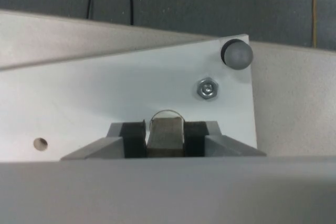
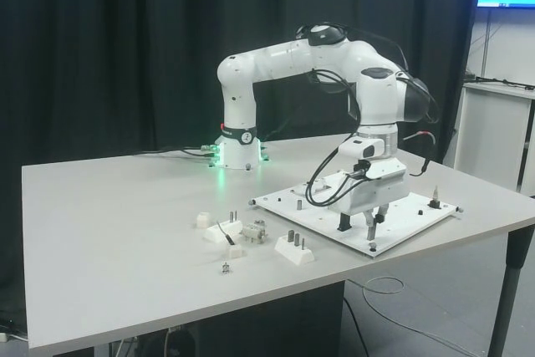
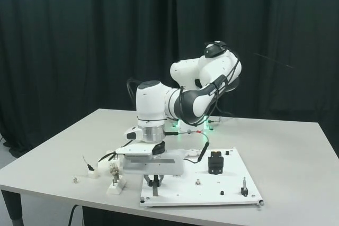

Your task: Insert square peg 4.

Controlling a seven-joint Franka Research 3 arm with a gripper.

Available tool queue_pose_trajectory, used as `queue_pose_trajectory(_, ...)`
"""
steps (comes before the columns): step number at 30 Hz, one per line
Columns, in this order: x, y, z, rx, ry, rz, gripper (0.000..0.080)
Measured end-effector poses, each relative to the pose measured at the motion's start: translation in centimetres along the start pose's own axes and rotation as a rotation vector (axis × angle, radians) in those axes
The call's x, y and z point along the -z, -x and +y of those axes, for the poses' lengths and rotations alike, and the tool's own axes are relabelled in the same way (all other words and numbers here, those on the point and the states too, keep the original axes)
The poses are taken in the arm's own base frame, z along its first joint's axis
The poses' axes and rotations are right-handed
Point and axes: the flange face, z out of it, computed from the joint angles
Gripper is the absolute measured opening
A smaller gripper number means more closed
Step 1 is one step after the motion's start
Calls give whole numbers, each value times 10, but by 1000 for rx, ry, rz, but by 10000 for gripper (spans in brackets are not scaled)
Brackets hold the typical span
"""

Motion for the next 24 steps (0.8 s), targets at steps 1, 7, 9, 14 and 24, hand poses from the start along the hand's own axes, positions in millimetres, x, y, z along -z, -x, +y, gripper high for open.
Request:
queue_pose_trajectory(1, 0, 0, 0, 0, 0, 0, 149)
queue_pose_trajectory(7, 0, 0, 0, 0, 0, 2, 149)
queue_pose_trajectory(9, 0, 0, 0, 0, 0, 2, 149)
queue_pose_trajectory(14, 0, 0, 1, -2, 0, 3, 149)
queue_pose_trajectory(24, 0, 1, 2, -5, 2, 4, 149)
